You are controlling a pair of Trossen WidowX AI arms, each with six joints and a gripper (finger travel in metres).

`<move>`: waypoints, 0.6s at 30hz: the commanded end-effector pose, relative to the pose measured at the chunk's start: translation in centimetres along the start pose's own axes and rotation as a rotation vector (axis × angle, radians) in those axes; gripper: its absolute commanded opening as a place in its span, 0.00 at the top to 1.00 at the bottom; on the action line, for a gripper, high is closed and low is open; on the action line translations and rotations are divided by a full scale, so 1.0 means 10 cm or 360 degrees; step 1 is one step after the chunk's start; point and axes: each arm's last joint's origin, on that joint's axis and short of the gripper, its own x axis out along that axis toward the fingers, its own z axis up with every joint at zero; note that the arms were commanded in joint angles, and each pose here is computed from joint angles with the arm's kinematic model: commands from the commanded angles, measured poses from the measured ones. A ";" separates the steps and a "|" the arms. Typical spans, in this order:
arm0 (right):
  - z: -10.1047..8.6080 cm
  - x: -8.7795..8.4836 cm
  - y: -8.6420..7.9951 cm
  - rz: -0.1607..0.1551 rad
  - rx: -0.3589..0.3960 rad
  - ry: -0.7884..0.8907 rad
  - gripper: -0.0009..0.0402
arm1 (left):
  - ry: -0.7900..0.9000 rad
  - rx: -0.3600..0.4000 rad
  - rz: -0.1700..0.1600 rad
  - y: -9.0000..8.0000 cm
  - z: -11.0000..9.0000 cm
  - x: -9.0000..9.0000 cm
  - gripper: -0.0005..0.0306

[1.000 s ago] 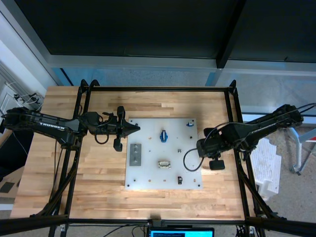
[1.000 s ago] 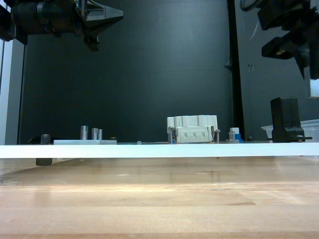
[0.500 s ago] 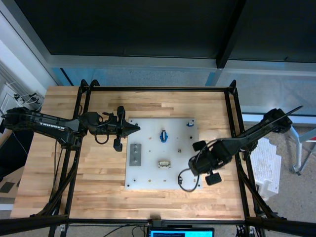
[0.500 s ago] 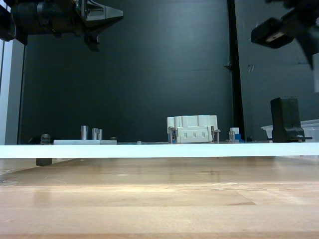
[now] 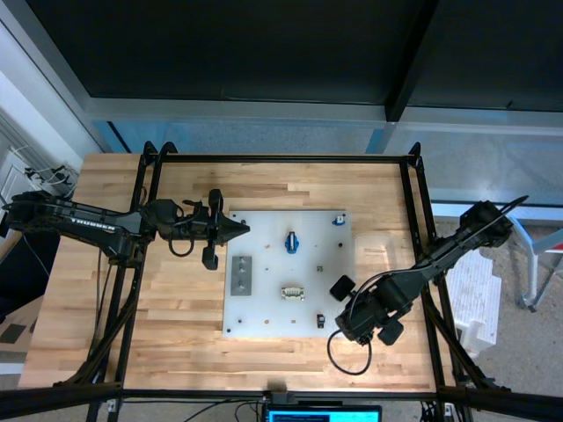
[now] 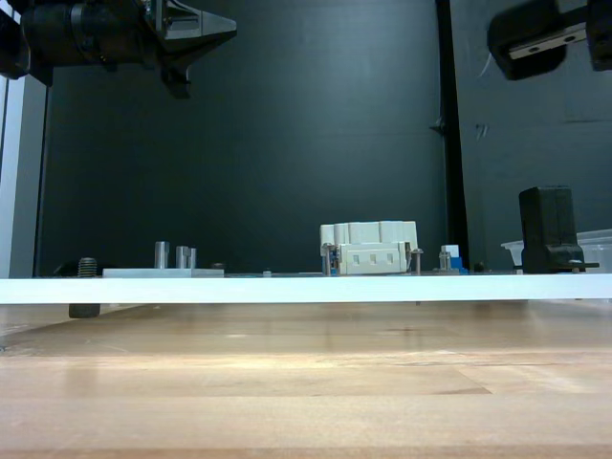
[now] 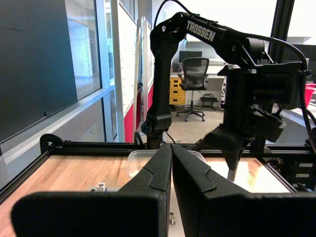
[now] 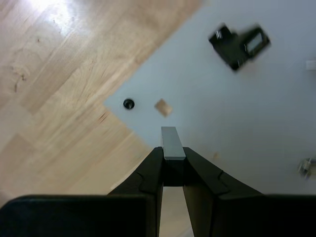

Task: Pick the 16mm bar and install on taskboard

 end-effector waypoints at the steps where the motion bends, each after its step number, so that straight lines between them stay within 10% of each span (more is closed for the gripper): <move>1: 0.03 0.03 0.01 -0.0001 -0.0230 -0.0014 0.98 | 0.0001 0.0000 0.0000 0.00 0.00 0.00 0.98; 8: 0.08 0.10 0.04 0.0090 -0.0659 -0.0026 0.98 | 0.0001 0.0000 0.0000 0.00 0.00 0.00 0.98; 18: 0.13 0.19 0.03 0.0092 -0.0943 -0.0009 0.98 | 0.0000 0.0000 0.0001 0.00 0.00 0.00 0.98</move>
